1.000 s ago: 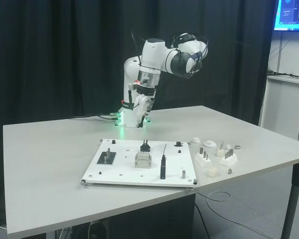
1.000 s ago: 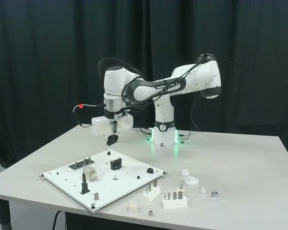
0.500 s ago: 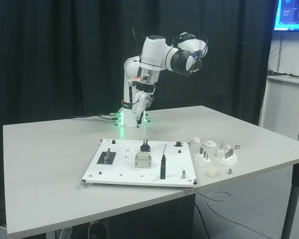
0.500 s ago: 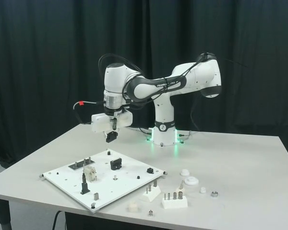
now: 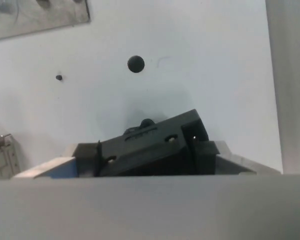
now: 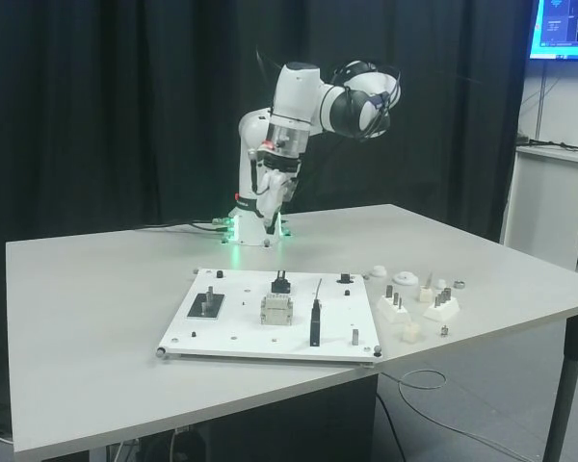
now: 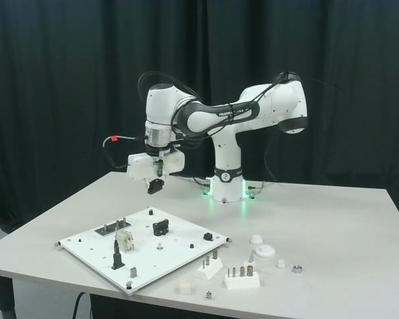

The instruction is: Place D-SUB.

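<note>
black curtains hang behind a grey counter that carries a white board studded with small fixtures, with a few white blocks and rings lying on the counter just beside it. the white arm reaches out from its green-lit base and hangs well above the far part of the board. its gripper has its fingers closed on the black d-sub connector, which sits tilted between them in the wrist view, clear of the board.

arm: elbow bent, raised | gripper: pointing down, clamped
</note>
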`<state>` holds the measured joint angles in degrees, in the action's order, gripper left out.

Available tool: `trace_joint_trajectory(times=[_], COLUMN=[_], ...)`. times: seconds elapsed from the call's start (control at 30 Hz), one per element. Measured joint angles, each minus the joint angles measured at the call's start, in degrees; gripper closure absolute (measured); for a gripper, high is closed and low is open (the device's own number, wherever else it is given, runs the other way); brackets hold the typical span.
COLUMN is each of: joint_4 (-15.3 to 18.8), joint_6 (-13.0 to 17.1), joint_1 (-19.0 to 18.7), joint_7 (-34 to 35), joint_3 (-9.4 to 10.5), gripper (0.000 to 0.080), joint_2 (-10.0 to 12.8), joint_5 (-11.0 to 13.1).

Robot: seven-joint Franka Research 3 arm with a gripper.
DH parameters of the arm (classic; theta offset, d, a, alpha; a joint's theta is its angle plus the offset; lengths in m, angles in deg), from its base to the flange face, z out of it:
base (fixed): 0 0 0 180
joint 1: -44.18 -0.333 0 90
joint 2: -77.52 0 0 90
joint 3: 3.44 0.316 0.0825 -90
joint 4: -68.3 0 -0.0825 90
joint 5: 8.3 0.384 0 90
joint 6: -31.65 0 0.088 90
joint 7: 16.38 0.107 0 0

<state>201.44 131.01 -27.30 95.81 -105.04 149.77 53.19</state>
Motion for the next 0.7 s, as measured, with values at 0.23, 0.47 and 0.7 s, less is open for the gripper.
trace_joint_trajectory(times=[0.23,0.47,0.7], joint_4=[0.13,-0.16,-1.23], joint_6=[-0.64,-1.23,-2.24], joint_1=[-0.84,-2.77,-5.49], joint_7=[-0.76,-2.02,-2.11], joint_3=[-0.29,-0.29,-0.27], gripper=[0.0416,0.0416,0.0416], joint_2=[-0.13,-0.62,-0.99], joint_5=[0.01,0.42,2.18])
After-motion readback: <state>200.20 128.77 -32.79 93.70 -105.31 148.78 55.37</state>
